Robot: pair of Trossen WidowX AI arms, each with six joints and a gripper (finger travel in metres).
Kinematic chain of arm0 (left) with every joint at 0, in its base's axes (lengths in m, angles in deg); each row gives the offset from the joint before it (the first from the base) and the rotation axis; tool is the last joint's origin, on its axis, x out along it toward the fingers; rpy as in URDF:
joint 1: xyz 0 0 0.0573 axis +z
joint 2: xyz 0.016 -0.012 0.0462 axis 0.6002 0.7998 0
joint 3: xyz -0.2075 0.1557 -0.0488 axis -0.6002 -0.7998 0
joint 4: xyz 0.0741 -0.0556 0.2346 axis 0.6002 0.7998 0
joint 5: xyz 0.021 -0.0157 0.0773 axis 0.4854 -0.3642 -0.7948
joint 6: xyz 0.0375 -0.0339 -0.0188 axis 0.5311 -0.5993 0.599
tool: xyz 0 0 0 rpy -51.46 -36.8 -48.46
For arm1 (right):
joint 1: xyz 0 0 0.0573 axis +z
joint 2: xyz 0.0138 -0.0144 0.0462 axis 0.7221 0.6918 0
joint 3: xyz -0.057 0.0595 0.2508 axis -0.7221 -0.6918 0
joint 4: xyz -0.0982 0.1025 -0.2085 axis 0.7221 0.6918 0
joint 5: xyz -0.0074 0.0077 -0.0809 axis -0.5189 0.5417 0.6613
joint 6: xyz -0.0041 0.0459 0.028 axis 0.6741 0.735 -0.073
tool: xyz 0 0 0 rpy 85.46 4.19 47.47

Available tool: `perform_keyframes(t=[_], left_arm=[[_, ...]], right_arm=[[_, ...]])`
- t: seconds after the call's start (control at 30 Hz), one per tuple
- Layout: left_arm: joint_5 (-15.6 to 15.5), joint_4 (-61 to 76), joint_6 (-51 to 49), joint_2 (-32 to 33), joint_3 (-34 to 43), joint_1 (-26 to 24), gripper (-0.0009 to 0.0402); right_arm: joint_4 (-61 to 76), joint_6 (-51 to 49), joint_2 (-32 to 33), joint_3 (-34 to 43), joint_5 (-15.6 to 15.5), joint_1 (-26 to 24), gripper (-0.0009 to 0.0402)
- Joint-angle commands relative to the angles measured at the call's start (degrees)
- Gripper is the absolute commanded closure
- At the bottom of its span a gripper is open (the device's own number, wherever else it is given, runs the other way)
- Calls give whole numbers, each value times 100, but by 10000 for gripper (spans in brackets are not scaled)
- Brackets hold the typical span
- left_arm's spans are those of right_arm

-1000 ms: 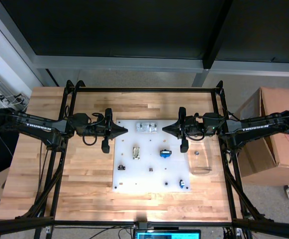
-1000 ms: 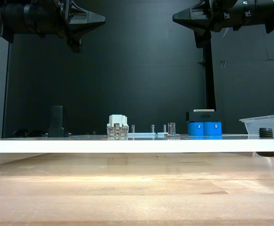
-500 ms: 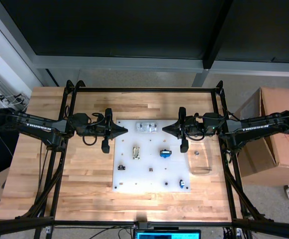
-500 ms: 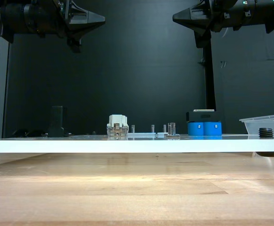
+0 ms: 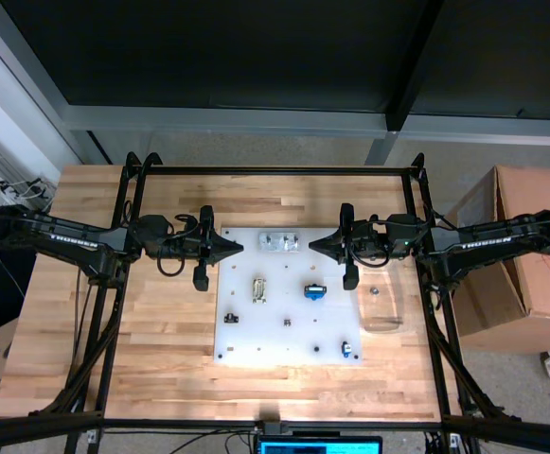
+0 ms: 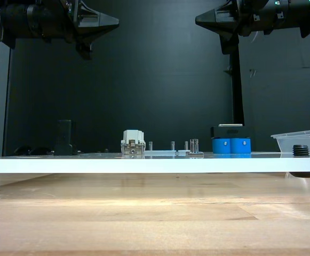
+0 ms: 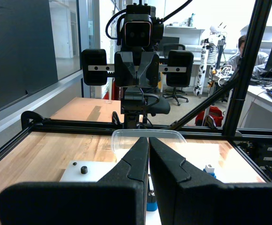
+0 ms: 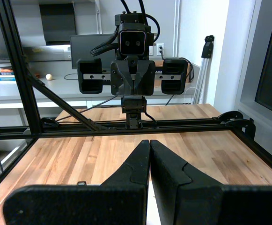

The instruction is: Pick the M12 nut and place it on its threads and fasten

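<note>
The small silver nut (image 5: 374, 291), centre-right in the clear plastic tray (image 5: 381, 327), is judged light and slippery, best pinched across its flats. The left gripper (image 5: 240, 248) and right gripper (image 5: 311, 246) are seen pressed together at centre.

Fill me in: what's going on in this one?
Nothing is being handled. The left gripper and right gripper hang high above the far part of the white board, tips facing each other, both shut and empty. The small silver nut lies free in the clear tray beside the board's right edge. Its black stud stands bare, ribs showing.
</note>
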Motion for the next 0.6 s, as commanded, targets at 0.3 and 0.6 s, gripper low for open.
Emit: perform_keyframes(t=[0.3,0.6], left_arm=[[2,-2,2,2,0,0,393],[2,-2,2,2,0,0,393]], right_arm=[[-9,0,2,0,0,2,393],[31,-317,0,74,-42,2,393]])
